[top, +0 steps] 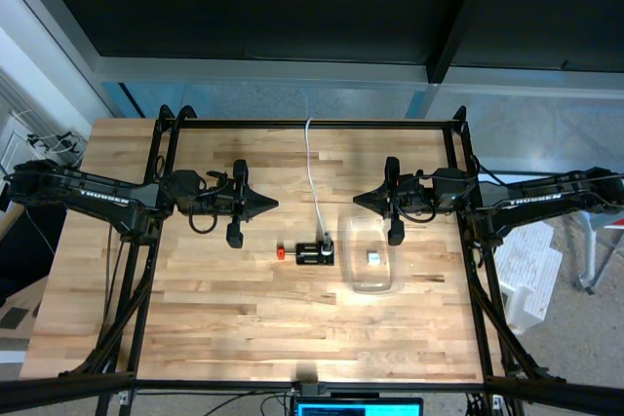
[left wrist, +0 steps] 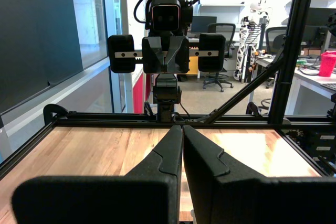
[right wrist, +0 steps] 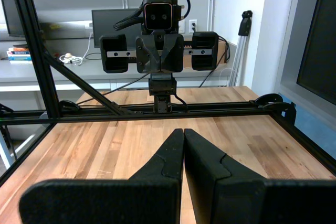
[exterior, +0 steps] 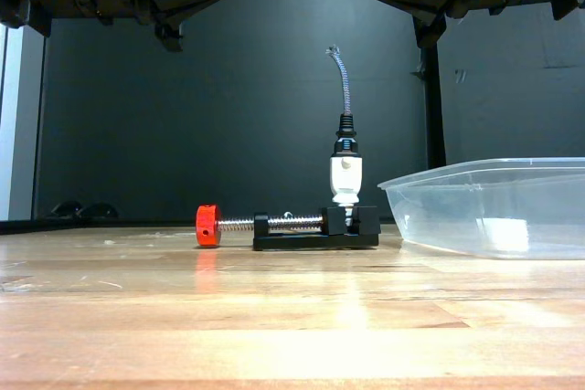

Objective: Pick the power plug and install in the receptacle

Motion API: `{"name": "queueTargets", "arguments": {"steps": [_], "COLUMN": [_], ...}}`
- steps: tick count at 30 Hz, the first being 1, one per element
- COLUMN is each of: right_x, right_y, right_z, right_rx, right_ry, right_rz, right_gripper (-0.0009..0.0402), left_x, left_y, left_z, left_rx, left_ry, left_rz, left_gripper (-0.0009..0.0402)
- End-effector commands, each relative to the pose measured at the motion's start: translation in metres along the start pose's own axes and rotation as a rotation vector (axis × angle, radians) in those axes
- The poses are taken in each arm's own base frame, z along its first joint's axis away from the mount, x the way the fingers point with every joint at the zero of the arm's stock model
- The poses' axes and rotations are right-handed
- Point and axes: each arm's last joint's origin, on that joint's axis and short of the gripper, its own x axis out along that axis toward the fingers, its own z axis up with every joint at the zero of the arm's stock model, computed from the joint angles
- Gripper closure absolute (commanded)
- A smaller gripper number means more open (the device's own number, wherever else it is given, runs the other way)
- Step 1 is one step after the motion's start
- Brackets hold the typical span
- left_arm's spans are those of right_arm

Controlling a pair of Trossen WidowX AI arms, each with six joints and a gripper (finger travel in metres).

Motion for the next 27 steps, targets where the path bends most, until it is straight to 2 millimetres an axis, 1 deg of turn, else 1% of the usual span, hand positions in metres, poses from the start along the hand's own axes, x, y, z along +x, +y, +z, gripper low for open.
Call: {"name": "queueTargets", "arguments": {"steps": [1,27], "right_x": [0.0,0.0], "right_y": [0.0001,-0.0001], "right_z": [0.0001,-0.0026], "right_rx": [0.0,-0.001], "right_ry": [0.0,0.027], "right_rz": [0.0,-0.001], "right_gripper": [0.0393,0.0393], "left_x": [0.0,0.0], "left_y": [0.0,0.0], "left_z": [0.0,0.0], "left_rx": [0.0,0.0], "left_ry": [0.0,0.0], "left_rz": [0.0,0.0], "left_gripper": [0.0393,0.0393]}}
